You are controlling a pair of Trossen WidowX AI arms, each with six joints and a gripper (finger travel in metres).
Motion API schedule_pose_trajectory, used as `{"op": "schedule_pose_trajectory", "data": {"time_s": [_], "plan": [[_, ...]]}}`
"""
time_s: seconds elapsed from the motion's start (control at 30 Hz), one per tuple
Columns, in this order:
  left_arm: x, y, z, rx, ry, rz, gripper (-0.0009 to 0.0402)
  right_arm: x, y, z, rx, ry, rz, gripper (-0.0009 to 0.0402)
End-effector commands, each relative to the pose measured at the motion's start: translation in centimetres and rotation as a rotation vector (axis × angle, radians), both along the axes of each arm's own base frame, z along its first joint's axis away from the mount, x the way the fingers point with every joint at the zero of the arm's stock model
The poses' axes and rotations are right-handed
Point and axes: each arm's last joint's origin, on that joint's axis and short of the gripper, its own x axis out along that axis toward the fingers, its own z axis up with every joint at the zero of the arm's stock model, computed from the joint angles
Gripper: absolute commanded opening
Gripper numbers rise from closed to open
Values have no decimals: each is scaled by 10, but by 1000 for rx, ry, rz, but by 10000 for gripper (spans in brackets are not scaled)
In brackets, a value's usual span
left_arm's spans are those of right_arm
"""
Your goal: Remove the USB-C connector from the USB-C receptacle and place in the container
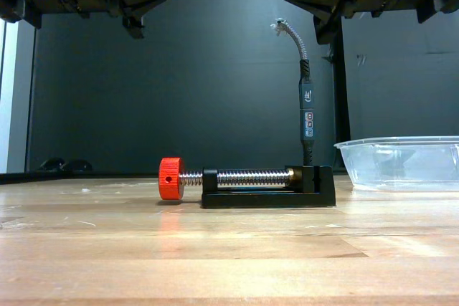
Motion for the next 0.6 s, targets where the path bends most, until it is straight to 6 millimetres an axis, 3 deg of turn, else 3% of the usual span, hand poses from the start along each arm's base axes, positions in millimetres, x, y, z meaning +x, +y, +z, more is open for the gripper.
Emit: {"op": "schedule_pose_trajectory", "data": {"time_s": [0.03, 0.33, 0.6], "plan": [[0, 0, 0, 0, 0, 0, 0, 1, 10, 1, -6, 101, 26, 0], [0, 0, 0, 0, 0, 0, 0, 1, 39, 25, -50, 359, 53, 0], [0, 0, 0, 0, 0, 0, 0, 15, 65, 39, -102, 631, 105, 0]]}}
